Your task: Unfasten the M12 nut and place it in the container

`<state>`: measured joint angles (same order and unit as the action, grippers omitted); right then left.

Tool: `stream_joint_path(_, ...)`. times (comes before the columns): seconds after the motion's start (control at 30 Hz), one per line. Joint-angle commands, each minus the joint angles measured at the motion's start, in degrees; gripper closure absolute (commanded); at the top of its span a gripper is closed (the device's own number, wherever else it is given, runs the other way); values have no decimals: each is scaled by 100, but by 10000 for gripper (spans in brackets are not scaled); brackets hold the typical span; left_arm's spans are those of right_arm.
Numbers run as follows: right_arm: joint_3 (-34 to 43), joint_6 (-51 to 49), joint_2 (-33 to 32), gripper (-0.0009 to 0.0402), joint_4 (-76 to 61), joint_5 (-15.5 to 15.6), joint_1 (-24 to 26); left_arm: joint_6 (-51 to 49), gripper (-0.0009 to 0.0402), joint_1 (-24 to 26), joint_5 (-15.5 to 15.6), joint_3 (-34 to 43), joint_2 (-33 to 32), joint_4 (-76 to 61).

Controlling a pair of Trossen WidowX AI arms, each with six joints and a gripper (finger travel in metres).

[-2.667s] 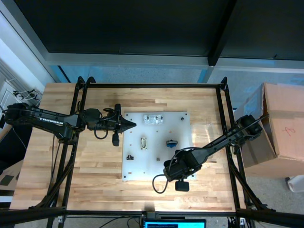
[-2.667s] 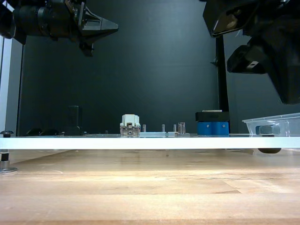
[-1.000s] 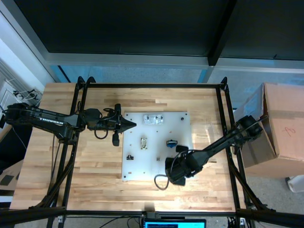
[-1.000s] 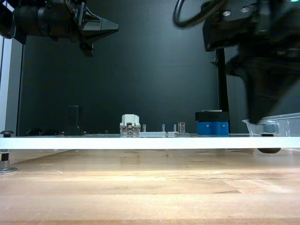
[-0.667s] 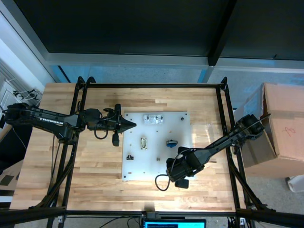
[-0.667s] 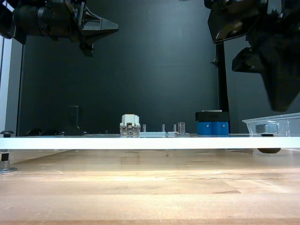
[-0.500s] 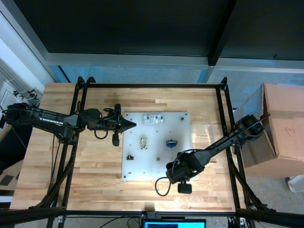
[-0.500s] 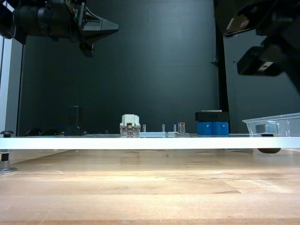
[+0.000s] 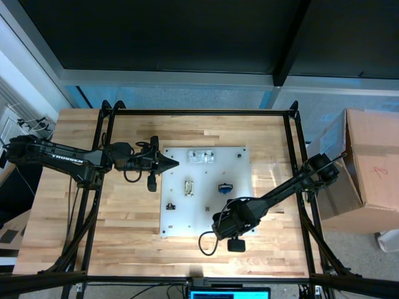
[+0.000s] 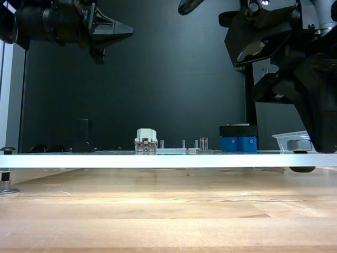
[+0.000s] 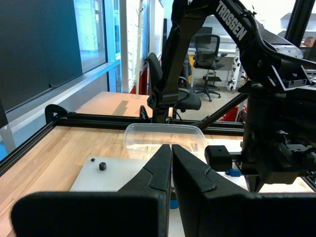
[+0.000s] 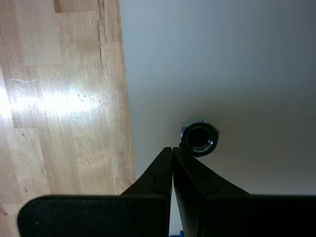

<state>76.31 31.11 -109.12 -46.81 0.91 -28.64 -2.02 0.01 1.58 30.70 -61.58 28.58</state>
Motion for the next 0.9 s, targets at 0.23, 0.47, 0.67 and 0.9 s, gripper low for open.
stream_joint_path(0.23, -4, -13, 15, 394, -2, -236, 26, 2, 393, 0, -2, 2, -2, 0)
stream_joint_path(0.47, 114, 444, 221, 394, -918, -1976, 24, 2, 393, 0, -2, 2, -2, 2)
stream_joint_path(0.67, 155, 444, 299, 393, -957, -1445, 26, 2, 393, 0, -2, 2, -2, 4)
stream_joint_path(0.9, 271, 422, 304, 393, -741, 22, 26, 2, 393, 0, -2, 2, 0, 7)
